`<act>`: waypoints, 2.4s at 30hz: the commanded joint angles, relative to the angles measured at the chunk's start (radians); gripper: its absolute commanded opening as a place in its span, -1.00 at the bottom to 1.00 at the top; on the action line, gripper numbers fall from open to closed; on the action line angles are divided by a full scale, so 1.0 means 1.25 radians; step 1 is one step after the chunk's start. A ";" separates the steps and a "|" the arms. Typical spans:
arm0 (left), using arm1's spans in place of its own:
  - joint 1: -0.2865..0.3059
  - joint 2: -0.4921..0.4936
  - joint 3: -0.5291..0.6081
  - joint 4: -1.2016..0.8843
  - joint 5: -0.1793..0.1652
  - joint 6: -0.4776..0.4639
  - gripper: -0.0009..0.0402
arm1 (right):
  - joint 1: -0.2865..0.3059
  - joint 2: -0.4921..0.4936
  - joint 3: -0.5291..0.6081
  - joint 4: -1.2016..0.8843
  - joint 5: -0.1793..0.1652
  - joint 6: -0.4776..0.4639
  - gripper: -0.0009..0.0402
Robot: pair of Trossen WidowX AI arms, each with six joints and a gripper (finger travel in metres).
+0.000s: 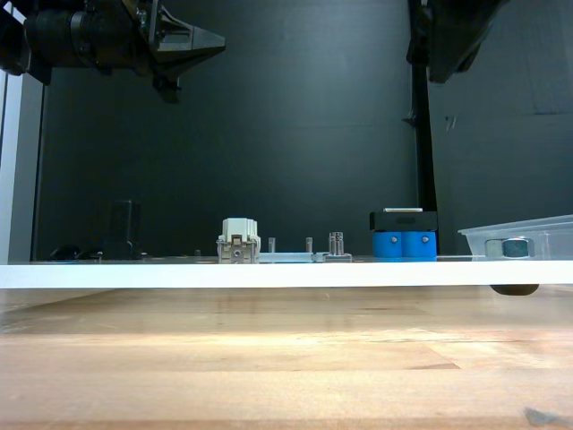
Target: Unfasten the M12 fastener and place in the container
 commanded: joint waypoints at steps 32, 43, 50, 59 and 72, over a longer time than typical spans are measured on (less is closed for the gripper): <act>0.000 0.000 0.000 0.000 0.000 0.000 -0.96 | 0.089 0.293 0.205 -0.117 -0.081 0.092 -0.21; 0.000 0.000 0.000 0.000 0.000 0.000 -0.96 | 0.086 0.307 0.177 -0.089 -0.027 0.090 0.22; 0.000 0.000 0.000 0.000 0.000 0.000 -0.96 | 0.086 0.307 0.150 -0.063 -0.034 0.094 0.23; 0.000 0.000 0.000 0.000 0.000 0.000 -0.96 | 0.089 0.320 0.138 -0.053 -0.036 0.081 0.23; 0.000 0.000 0.000 0.000 0.000 0.000 -0.96 | 0.089 0.332 0.100 -0.004 -0.040 0.065 0.23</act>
